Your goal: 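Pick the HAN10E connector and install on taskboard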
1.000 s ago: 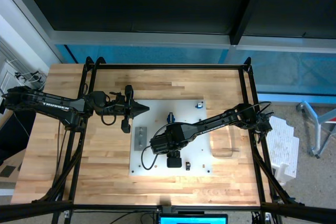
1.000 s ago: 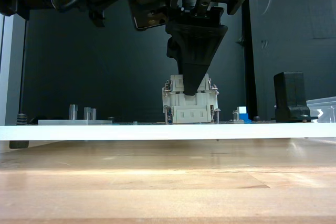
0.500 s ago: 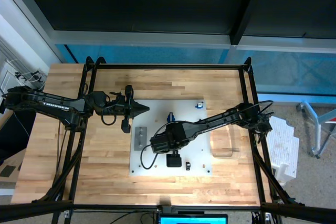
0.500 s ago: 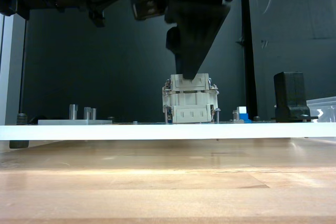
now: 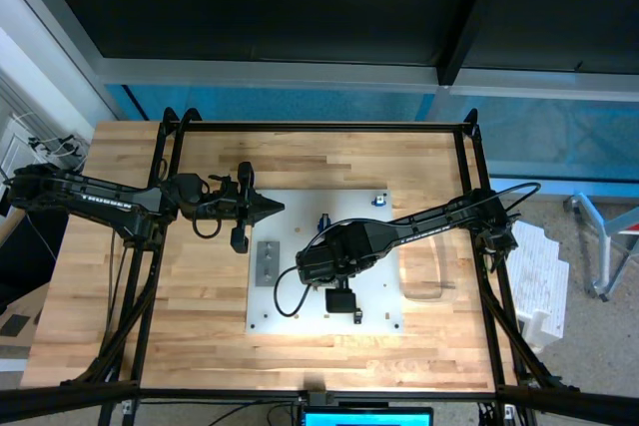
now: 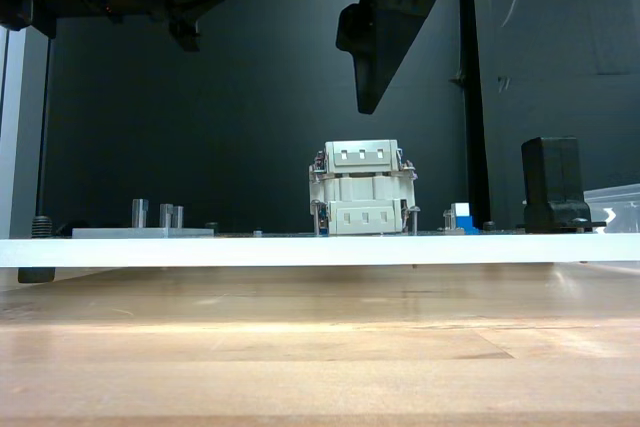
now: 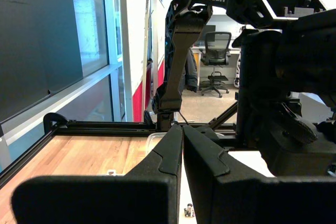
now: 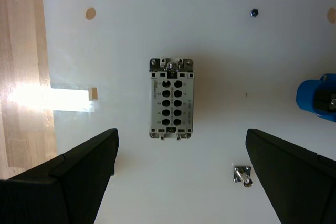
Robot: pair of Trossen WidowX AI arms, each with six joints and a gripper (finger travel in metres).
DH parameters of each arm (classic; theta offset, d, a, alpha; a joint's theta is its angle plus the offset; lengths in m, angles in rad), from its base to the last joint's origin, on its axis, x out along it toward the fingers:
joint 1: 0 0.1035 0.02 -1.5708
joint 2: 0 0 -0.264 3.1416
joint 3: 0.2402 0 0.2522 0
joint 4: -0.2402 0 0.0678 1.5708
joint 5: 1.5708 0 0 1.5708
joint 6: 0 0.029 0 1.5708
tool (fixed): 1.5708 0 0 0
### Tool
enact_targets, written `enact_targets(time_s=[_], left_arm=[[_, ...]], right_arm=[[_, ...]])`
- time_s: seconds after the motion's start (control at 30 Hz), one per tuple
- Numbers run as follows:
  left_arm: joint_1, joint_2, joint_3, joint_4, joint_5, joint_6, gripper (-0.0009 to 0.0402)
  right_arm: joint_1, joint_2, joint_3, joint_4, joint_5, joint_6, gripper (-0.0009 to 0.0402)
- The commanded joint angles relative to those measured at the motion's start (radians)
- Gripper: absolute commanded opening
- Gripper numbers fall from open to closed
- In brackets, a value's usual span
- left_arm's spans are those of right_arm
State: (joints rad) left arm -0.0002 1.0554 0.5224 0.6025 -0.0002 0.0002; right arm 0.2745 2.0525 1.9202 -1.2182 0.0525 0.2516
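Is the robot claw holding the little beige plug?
No: the open right gripper hangs above the plug sitting untouched on the white board, while the shut left gripper is parked high near the board's far left corner.

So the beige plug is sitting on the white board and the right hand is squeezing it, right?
Not quite. The beige plug does sit on the white board, but the right hand isn't squeezing it: it hangs open above the plug, not touching, as the low view shows. The left hand is shut, up by the board's far left corner.
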Motion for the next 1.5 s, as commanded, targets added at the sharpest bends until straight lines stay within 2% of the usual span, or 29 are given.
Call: enact_targets(time_s=[0.03, 0.47, 0.7, 0.9, 1.17, 1.5], left_arm=[[0.000, 0.000, 0.000, 0.000, 0.000, 0.000, 0.0001], [0.000, 0.000, 0.000, 0.000, 0.000, 0.000, 0.0001], [0.000, 0.000, 0.000, 0.000, 0.000, 0.000, 0.0001], [0.000, 0.000, 0.000, 0.000, 0.000, 0.000, 0.0001], [0.000, 0.000, 0.000, 0.000, 0.000, 0.000, 0.0001], [0.000, 0.000, 0.000, 0.000, 0.000, 0.000, 0.0001]], right_arm=[[0.000, -0.001, 0.001, -0.001, 0.000, 0.000, 0.0341], [0.000, -0.015, 0.000, -0.002, 0.000, -0.002, 0.0341], [-0.025, -0.108, -0.061, 0.054, 0.005, -0.035, 0.0327], [-0.055, -0.213, -0.150, 0.111, 0.008, -0.039, 0.0294], [-0.110, -0.392, -0.333, 0.249, 0.009, -0.058, 0.0241], [-0.185, -0.610, -0.578, 0.428, 0.008, -0.101, 0.0130]])
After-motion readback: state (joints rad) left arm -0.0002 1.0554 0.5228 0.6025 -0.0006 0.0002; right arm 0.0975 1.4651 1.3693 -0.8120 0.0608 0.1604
